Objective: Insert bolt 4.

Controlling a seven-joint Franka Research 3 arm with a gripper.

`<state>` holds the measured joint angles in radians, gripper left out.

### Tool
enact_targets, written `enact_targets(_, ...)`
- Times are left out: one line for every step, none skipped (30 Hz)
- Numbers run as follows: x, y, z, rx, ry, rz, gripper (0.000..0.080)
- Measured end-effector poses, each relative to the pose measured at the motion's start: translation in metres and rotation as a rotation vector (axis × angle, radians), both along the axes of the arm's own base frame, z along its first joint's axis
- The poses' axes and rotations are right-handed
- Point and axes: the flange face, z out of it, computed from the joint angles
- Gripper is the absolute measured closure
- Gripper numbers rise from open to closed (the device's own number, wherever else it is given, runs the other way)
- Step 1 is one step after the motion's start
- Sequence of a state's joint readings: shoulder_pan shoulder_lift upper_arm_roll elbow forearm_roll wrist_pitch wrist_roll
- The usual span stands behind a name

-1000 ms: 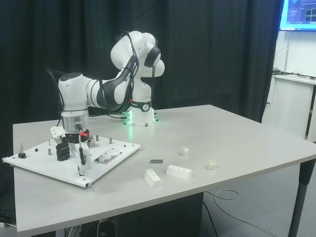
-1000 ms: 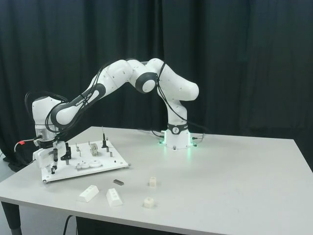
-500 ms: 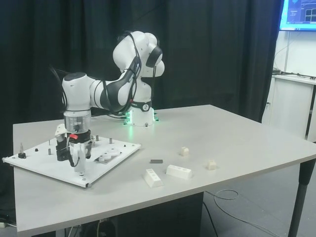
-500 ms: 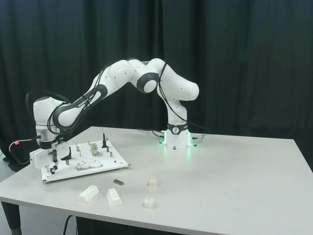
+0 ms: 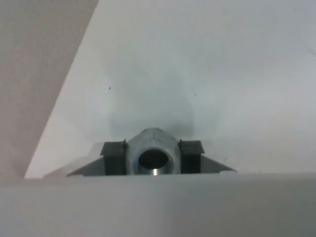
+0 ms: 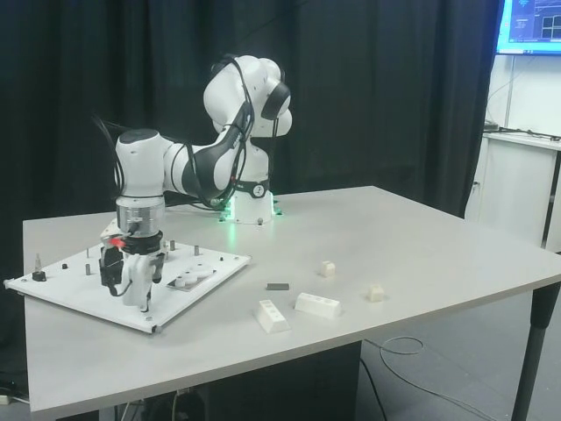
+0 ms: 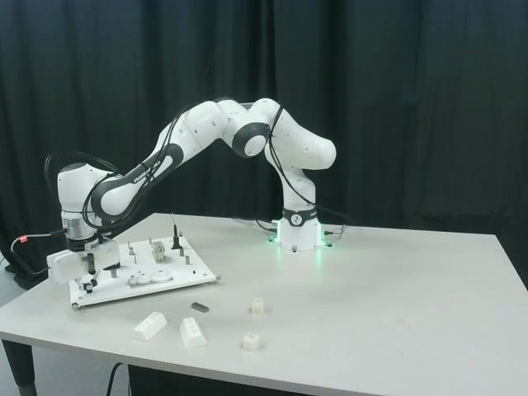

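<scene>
The bolt (image 5: 152, 157) sits clamped between the two black fingers (image 5: 113, 157), seen end-on in the wrist view as a grey hexagonal piece with a dark round hollow in its middle. Below it lies the plain white face of the board (image 5: 207, 74), with one board edge running slantwise and the grey bench (image 5: 34, 74) showing past it.

In the first room view the gripper (image 6: 133, 289) points straight down over the near part of the board (image 6: 79, 294), low enough that the fingers seem to touch or almost touch the surface; from either room camera I cannot tell whether the bolt has met a hole. The second room view shows the gripper (image 7: 86, 276) at the board's (image 7: 177, 279) end farthest from the arm's base.

The board carries several small upright pegs and posts (image 6: 88, 253) and a pair of white round parts (image 6: 191, 276) beside the gripper. It lies on the bench (image 6: 421, 246) well apart from the arm's base (image 6: 250, 206), which shows green light at its foot.

On the bench beyond the board lie two white blocks (image 6: 270, 316) near the front edge, a small dark flat piece (image 6: 277, 285), and two little white cubes (image 6: 328, 268) farther along.
</scene>
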<state>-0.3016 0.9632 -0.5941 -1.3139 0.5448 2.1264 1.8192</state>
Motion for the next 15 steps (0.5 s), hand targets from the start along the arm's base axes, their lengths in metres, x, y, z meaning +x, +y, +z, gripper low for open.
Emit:
enact_targets(0.0000, 0.0000, 0.0000, 0.000, 0.000, -0.011, 0.0577)
enact_targets(0.0000, -0.0001, 0.0000, -0.001, 0.000, -0.023, 0.0577)
enact_targets(-0.0001, -0.0001, 0.0000, -0.001, 0.000, -0.034, 0.0577)
enact_targets(0.0000, -0.0001, 0.0000, -0.001, -0.001, -0.043, 0.0577)
enact_targets(0.0000, 0.0000, 0.0000, -0.001, -0.001, -0.052, 0.0577)
enact_targets(0.0001, 0.0001, 0.0000, -0.001, -0.001, -0.059, 0.0577)
enact_targets(0.0001, 0.0001, 0.0000, -0.001, -0.001, -0.064, 0.0577)
enact_targets(0.0002, 0.0002, 0.0000, -0.001, -0.001, -0.070, 0.0577)
enact_targets(0.0002, 0.0003, 0.0000, -0.002, -0.001, -0.074, 0.0577)
enact_targets(0.0003, 0.0004, -0.0001, -0.002, -0.002, -0.079, 0.0577)
enact_targets(0.0004, 0.0005, -0.0001, -0.002, -0.002, -0.083, 0.0577)
enact_targets(0.0004, 0.0006, -0.0001, -0.002, -0.002, -0.086, 0.0577)
enact_targets(0.0005, 0.0007, -0.0001, -0.003, -0.002, -0.088, 0.0577)
enact_targets(0.0005, 0.0007, -0.0001, -0.003, -0.002, -0.090, 0.0577)
enact_targets(0.0005, 0.0008, -0.0001, -0.003, -0.002, -0.091, 0.0577)
